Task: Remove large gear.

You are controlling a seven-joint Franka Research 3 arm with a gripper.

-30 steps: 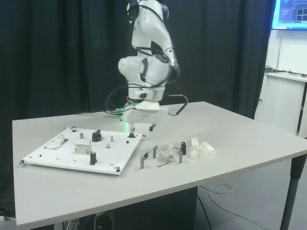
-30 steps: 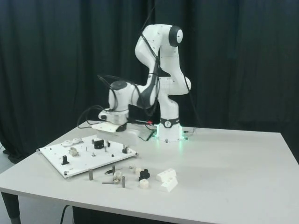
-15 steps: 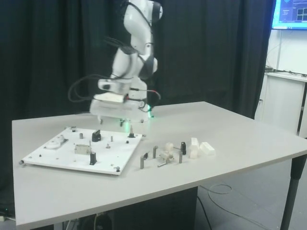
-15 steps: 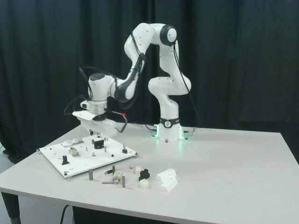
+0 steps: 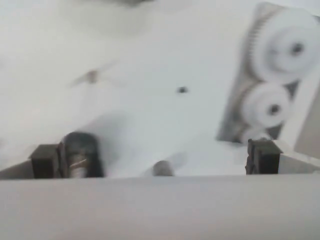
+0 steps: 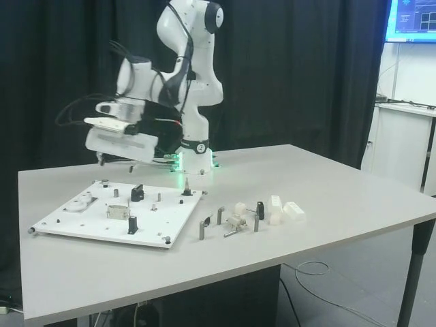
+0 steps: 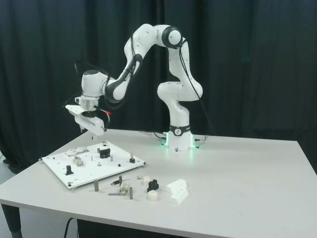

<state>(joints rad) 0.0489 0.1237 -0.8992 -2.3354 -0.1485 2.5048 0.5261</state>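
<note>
The large white toothed plastic gear (image 5: pixel 285 46) sits seated on its grey metal gear plate (image 5: pixel 238 107), meshed against a smaller white gear (image 5: pixel 265 104) just beside it, with a third, still smaller white gear (image 5: pixel 252 134) at the end of the row. That plate is fixed at the far corner of the flat white square assembly board (image 6: pixel 170 216), the corner farthest from the robot's green-lit base (image 7: pixel 179 144). Seen from the room, the gears are a small white lump (image 6: pixel 80 201) on the board.

Nothing of the removal looks done: the gear is on its shaft and untouched. By my judgement the approach is under way, and the descent, the grasp and the lift off the shaft all remain.

The white arm's gripper (image 5: pixel 152 156) hangs in the air above the gear plate's corner of the board, well clear of the gear. In the wrist view its two black fingertips (image 5: pixel 262 156) stand wide apart with only bare board between them, so it is fully spread and holds nothing.
</note>
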